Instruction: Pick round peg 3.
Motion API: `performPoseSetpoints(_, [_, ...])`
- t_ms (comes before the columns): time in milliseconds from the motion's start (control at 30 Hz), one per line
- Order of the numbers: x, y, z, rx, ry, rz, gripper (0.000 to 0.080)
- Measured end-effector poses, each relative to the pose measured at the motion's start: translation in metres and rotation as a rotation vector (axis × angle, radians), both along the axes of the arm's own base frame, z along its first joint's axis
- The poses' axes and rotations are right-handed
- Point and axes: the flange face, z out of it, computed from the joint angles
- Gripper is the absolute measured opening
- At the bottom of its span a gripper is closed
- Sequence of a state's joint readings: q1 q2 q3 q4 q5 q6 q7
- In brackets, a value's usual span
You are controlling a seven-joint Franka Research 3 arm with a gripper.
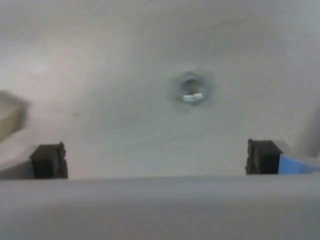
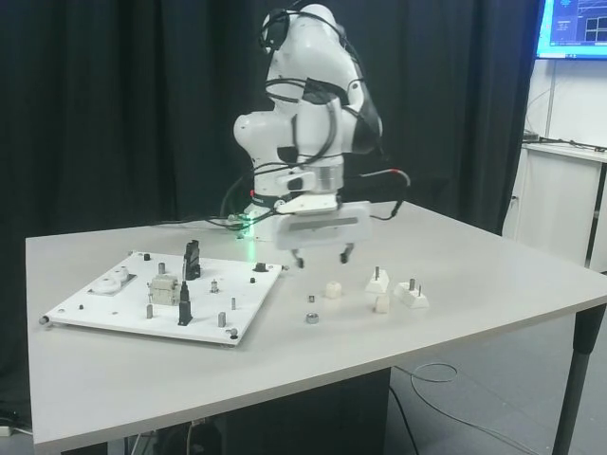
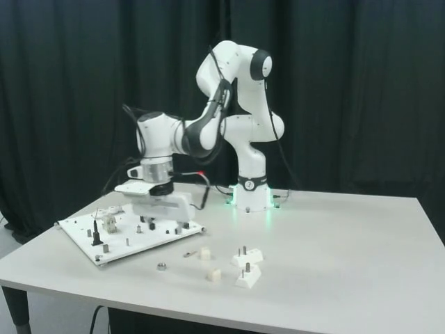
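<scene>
My gripper [image 2: 322, 256] hangs open above the table, just off the white board's right edge, with nothing between its fingers. In the wrist view the black fingertips [image 1: 49, 161] stand wide apart, and a small round metal piece [image 1: 192, 91] lies on the grey table beyond them. The first room view shows a small metal ring [image 2: 310, 317] on the table in front of the gripper. Short dark pegs stand upright in two white blocks [image 2: 377, 279] [image 2: 412, 292] to its right. In the second room view the gripper [image 3: 164, 225] hovers by the board's near corner. I cannot tell which peg is number 3.
A white board [image 2: 114, 308] with several small parts standing on it lies on the left of the table. Two small white cubes [image 2: 332, 290] [image 2: 381, 303] sit near the peg blocks. The arm's base [image 3: 250, 195] stands at the back of the table.
</scene>
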State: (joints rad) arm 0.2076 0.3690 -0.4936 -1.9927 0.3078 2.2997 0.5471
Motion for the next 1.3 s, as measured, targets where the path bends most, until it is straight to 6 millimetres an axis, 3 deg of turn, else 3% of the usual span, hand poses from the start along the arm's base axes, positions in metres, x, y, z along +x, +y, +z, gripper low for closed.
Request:
performPoseSetpoints(367, [0.014, 0.073, 0.000, -0.005, 0.014, 0.056, 0.0800])
performPoseSetpoints(967, [0.019, 0.150, -0.001, -0.027, 0.025, 0.080, 0.0800])
performPoseSetpoints(1300, [0.019, 0.197, -0.012, -0.027, 0.027, 0.059, 0.0800])
